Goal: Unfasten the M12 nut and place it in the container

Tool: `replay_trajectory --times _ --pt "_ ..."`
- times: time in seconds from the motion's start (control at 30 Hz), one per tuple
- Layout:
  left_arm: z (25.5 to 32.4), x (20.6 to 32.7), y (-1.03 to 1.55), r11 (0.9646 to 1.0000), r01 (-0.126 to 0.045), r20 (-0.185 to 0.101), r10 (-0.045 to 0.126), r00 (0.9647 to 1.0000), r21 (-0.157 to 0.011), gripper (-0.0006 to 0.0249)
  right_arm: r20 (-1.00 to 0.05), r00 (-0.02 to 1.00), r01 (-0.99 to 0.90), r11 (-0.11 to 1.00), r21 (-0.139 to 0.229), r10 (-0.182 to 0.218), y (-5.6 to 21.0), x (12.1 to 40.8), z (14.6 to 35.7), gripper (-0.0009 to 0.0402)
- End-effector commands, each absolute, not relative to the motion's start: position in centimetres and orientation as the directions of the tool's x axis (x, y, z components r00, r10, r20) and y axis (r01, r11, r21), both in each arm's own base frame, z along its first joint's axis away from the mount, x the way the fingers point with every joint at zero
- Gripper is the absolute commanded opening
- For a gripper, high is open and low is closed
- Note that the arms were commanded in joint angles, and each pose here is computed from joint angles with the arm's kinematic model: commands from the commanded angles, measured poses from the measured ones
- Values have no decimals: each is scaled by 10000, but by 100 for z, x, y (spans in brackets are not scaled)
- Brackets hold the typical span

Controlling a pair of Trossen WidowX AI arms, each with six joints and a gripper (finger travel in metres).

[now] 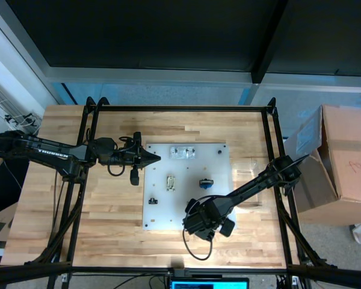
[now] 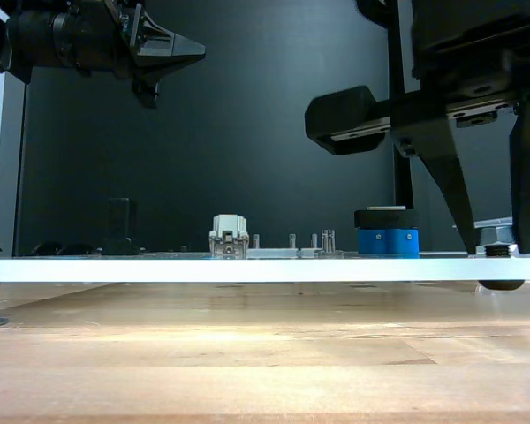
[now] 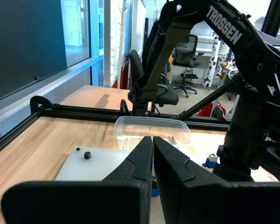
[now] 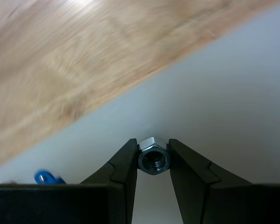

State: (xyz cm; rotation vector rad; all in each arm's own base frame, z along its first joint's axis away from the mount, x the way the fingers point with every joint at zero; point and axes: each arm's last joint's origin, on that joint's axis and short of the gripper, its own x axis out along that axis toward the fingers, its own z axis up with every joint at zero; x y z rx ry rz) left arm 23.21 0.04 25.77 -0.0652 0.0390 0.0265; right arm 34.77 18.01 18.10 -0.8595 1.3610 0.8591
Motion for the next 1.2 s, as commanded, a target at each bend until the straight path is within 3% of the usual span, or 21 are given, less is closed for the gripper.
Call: replay_trajectory --times 0.03,0.17,0.4,0.63,0.83,1.2 --pt "2576 2321 5 9975 -281 -402 256 9989 -642 0 -9993 318 -9505 3096 -248 175 1791 3458 1866 17" --pt "2576 2321 4 9975 -277 -402 252 9989 -642 0 -9982 523 -9696 2407 -441 277 1781 3439 1954 13" --pt "2576 2321 4 9975 -277 -402 252 9989 -642 0 -9982 568 -9699 2383 -501 214 1746 3379 2083 11" --pt "2576 2321 4 9975 -277 -402 252 9989 -642 0 -9981 580 -9639 2616 -502 223 1603 3176 2407 12" --pt "2576 2321 5 9975 -281 -402 256 9989 -642 0 -9970 728 -9019 4284 -546 262 1311 2816 2574 12" --pt "2576 2321 4 9975 -277 -402 252 9989 -642 0 -9987 495 -7399 6720 -311 82 659 2039 2497 12"
